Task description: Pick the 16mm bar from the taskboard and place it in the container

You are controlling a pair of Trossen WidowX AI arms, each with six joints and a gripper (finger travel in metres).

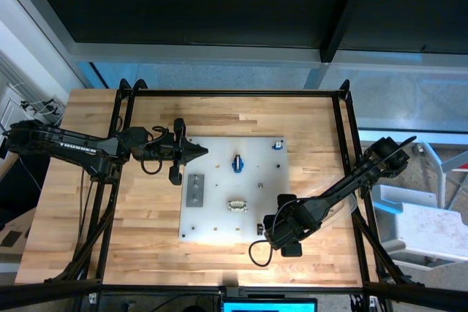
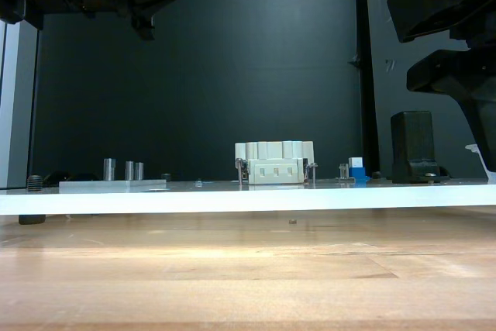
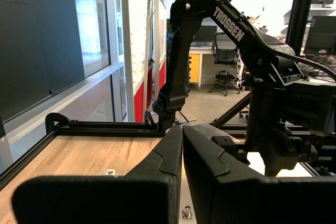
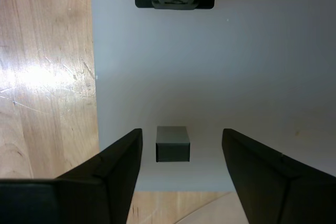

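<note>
Fingers of the right gripper [image 4: 181, 132] were spread, a small dark part [image 4: 172, 144] showing between them at the near right corner of the white board [image 1: 219, 221]; the left gripper [image 1: 201, 151], pressed together, hung above the far left corner. The bar [image 2: 109, 168], seemingly the widest of three short pegs [image 2: 129, 170] on the gray block [image 1: 195, 189], was hard to single out, and the clear tub [image 1: 338, 213] lay mostly hidden under the right arm [image 1: 344, 184].

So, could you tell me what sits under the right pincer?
A small dark block stands on the taskboard below the open right pincer; the board under the block is hidden. The left pincer, shut, hovers above the board's far left corner.
</note>
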